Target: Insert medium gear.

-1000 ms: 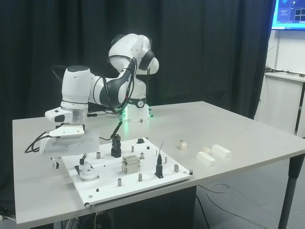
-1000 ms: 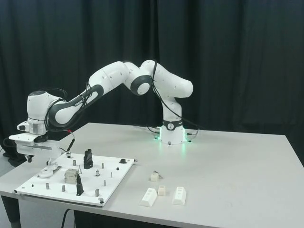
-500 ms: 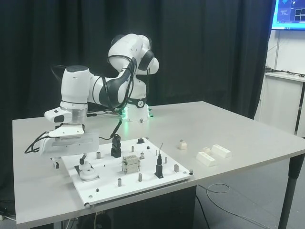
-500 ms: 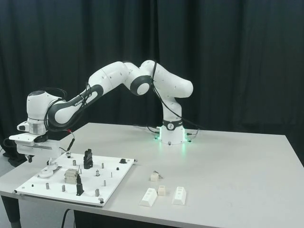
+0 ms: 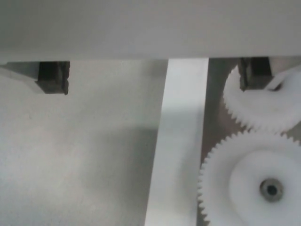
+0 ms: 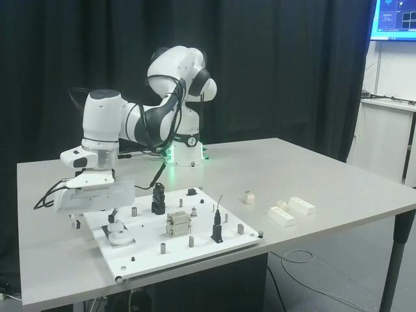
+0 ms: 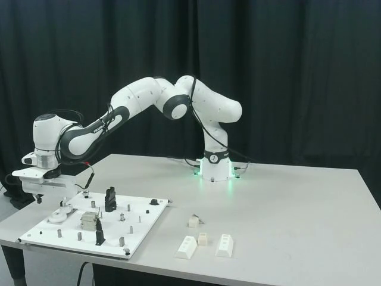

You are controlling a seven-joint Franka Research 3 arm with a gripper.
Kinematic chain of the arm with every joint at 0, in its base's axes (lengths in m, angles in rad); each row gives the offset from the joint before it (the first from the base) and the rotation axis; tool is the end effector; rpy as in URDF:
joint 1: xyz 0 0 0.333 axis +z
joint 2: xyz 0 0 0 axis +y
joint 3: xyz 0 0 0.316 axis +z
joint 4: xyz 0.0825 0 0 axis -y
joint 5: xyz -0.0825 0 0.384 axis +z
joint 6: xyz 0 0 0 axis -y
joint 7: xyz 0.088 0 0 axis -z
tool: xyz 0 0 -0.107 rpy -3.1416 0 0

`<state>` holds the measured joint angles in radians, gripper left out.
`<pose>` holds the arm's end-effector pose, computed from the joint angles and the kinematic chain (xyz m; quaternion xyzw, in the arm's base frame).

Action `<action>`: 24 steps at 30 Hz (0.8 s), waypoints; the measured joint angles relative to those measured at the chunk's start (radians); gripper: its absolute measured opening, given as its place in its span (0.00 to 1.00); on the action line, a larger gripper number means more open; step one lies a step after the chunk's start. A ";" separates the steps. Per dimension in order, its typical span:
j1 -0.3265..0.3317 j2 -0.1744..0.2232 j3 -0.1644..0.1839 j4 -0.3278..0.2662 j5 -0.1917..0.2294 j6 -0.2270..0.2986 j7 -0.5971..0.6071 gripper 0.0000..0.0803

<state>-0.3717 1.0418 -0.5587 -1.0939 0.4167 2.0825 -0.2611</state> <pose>0.5886 -0.5077 0.2366 0.9527 -0.2973 0.0055 0.0633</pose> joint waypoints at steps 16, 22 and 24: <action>0.000 0.007 0.001 0.001 0.001 -0.009 0.004 1.00; 0.000 0.009 0.001 0.007 0.002 -0.009 0.004 1.00; 0.000 0.010 0.001 0.008 0.003 -0.009 0.004 1.00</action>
<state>-0.3717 1.0521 -0.5572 -1.0859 0.4193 2.0733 -0.2573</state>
